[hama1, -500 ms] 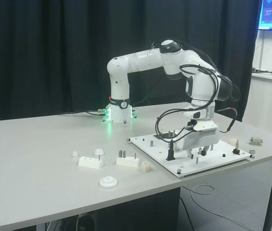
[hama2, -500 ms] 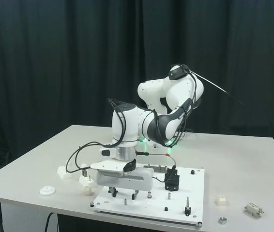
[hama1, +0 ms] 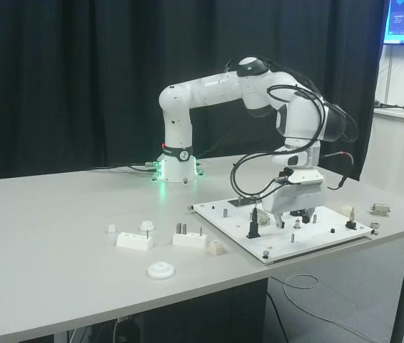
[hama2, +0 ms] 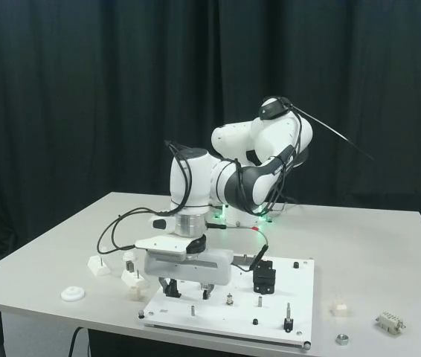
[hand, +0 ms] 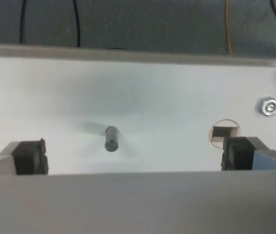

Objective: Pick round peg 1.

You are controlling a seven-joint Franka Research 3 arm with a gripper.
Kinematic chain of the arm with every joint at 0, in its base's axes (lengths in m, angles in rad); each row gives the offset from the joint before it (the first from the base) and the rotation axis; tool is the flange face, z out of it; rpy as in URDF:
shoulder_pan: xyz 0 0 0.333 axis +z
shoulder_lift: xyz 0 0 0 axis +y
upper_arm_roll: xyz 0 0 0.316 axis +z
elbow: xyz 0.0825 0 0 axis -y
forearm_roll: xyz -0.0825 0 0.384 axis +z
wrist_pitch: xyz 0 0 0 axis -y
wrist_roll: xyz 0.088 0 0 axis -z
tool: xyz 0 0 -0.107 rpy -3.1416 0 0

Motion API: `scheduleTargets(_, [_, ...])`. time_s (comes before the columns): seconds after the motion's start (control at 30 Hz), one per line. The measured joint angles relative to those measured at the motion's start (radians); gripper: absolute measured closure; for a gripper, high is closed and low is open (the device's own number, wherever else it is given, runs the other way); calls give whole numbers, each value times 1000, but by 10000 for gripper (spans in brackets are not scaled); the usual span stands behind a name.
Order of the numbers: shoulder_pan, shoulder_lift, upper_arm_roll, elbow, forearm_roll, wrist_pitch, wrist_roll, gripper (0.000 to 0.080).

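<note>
Two black fingertips (hand: 29,157) frame your wrist view, spread wide with nothing between them but the round peg (hand: 111,138), which stands upright on the white board (hand: 143,97) untouched. At three o'clock from the peg you see a round hole (hand: 225,132); farther on, the gripper (hama1: 293,221) hovers above the board on the grey bench (hama1: 59,236).

White jointed robot arm (hama1: 216,89) with black cables, over flat white square board (hama1: 225,216); short dark grey metal peg (hand: 111,138) upright there; plain grey table (hama1: 59,250); black curtain (hama2: 84,89).
</note>
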Motion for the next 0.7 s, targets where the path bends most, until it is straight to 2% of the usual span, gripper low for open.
scheduleTargets(0.4, [-3,0,-35,8,-21,-17,-47,3])
scheduleTargets(0.7, [-14,0,-76,8,-42,-39,-97,3])
